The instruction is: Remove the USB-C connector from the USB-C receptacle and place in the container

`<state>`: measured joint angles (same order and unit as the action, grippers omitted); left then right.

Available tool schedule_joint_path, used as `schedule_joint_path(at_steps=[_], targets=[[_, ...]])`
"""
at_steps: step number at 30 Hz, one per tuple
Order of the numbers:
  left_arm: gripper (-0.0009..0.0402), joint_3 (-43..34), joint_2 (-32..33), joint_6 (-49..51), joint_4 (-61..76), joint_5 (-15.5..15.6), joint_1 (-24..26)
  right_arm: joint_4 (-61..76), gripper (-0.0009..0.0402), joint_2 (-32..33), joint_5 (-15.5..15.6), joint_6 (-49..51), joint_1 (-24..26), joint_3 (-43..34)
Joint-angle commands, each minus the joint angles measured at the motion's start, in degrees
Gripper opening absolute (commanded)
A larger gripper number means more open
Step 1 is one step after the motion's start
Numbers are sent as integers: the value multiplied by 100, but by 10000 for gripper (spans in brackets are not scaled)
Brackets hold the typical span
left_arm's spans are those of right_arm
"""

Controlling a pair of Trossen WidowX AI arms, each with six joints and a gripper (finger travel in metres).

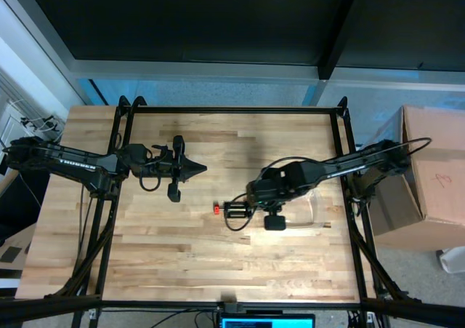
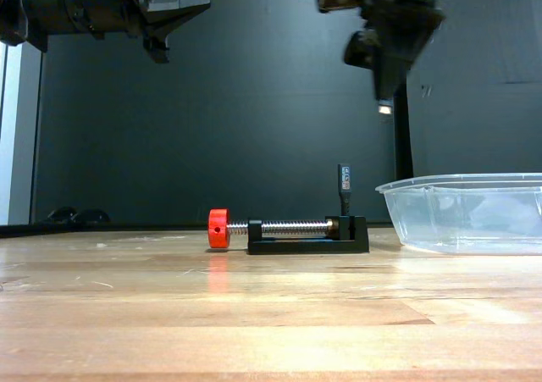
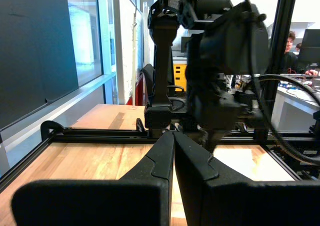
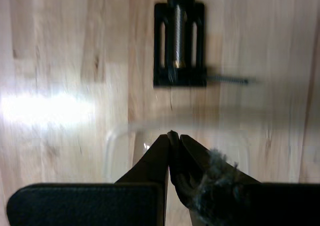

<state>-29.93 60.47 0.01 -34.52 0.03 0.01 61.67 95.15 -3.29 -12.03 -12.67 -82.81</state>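
You have two grippers, one clamp, one container and one connector to track. The left gripper [image 1: 197, 169] hangs high over the table's left half, its fingers pressed together on nothing. The right gripper [image 2: 384, 94] is pinched on the USB-C connector [image 2: 384, 107], which is well clear above the USB-C receptacle [image 2: 344, 181]. The receptacle stands upright in the black clamp [image 2: 309, 236], which has a single red knob [image 2: 218, 228]. The clear container [image 2: 474, 217] sits just beside the clamp. Only the low view shows you the connector's silver tip, above the container's rim nearest the clamp.
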Motion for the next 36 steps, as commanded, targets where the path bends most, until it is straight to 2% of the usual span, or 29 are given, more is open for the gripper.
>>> schedule_joint_path(at_steps=[1,13,27,31,36], targets=[[0,-2,0,0,0,0,0,-133,0,-446,-24,-199,-37,564],[0,-2,2,0,0,0,-2,-151,0,-1578,-160,-756,-238,2044],[0,-2,2,0,0,0,0,-745,4,-1631,-111,-1021,-389,3104],[0,-2,2,0,0,0,0,-796,33,-1631,-118,-1174,-396,3344],[0,-2,2,0,0,0,-2,-798,108,-1631,-107,-1329,-400,3423]])
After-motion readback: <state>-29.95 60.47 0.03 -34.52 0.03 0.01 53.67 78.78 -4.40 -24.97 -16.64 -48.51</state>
